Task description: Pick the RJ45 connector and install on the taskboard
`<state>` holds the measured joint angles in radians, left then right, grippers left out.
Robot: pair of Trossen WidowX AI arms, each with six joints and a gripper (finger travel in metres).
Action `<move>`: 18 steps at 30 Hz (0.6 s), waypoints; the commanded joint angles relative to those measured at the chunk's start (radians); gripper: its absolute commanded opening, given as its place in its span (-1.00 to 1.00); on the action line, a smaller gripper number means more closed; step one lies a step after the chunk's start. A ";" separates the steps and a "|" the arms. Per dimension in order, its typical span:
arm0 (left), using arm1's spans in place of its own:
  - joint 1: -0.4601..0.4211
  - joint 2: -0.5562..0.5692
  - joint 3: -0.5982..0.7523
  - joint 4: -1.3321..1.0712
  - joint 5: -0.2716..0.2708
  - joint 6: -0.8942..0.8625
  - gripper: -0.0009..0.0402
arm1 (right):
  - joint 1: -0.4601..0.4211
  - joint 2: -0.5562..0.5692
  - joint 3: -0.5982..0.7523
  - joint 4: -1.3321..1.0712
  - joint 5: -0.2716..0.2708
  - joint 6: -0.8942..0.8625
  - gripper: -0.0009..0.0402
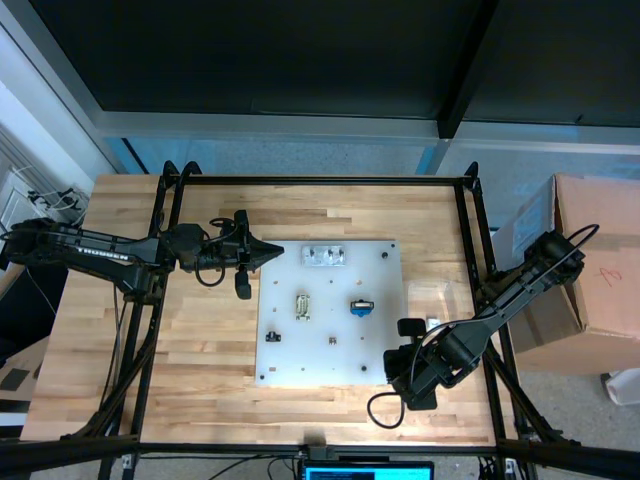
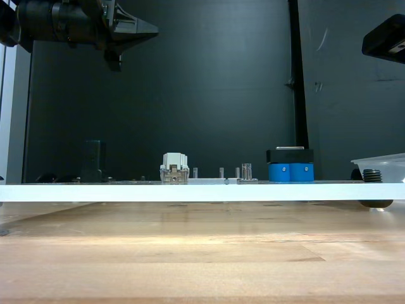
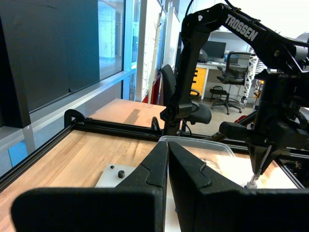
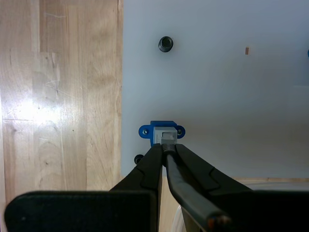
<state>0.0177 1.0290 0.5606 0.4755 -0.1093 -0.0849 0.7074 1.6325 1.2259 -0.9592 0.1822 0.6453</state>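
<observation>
Your right gripper [image 4: 167, 146] is holding the connector [image 3: 251, 183] above the board's [image 1: 330, 350] near right corner.
Its fingers are pinching the connector, which is hanging clear of the blue socket [image 4: 161, 126]. Farther back, your left gripper [image 3: 167, 147] is hovering high over the board's far left edge, fingers pressed together on nothing.

Looks like a robotics lab: black office chairs [image 3: 231, 81], yellow drawer cabinet [image 3: 199, 80], white task board [image 1: 330, 345] on wooden bench [image 1: 200, 340].

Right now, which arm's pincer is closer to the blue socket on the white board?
Right. The right pincer, shut on the RJ45 connector, hangs above the board beside the blue socket; the left pincer, shut, hovers over the board's left edge.
</observation>
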 commanded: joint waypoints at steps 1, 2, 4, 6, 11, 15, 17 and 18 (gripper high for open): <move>0.000 0.000 0.000 0.000 0.000 0.000 -0.96 | 0.000 0.000 0.000 0.000 0.000 -0.003 -0.74; 0.000 0.000 0.000 0.000 0.000 0.000 -0.96 | 0.000 0.000 0.000 0.000 0.000 -0.002 -0.66; 0.000 0.000 0.000 0.000 0.000 0.000 -0.96 | 0.000 0.000 0.002 0.000 0.000 0.001 -0.49; 0.000 0.000 0.000 0.000 0.000 0.000 -0.96 | 0.000 0.000 0.002 0.000 0.000 0.002 -0.33; 0.000 0.000 0.000 0.000 0.000 0.000 -0.96 | 0.000 0.000 0.016 -0.002 0.000 0.008 0.02; 0.000 0.000 0.000 0.000 0.000 0.000 -0.96 | -0.001 0.000 0.025 -0.002 0.001 0.034 0.17; 0.000 0.000 0.000 0.000 0.000 0.000 -0.96 | -0.001 0.000 0.026 0.000 0.001 0.045 0.19; 0.000 0.000 0.000 0.000 0.000 0.000 -0.96 | -0.001 0.001 0.026 0.000 0.001 0.049 0.19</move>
<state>0.0177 1.0286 0.5606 0.4755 -0.1093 -0.0849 0.7067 1.6325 1.2510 -0.9596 0.1825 0.6876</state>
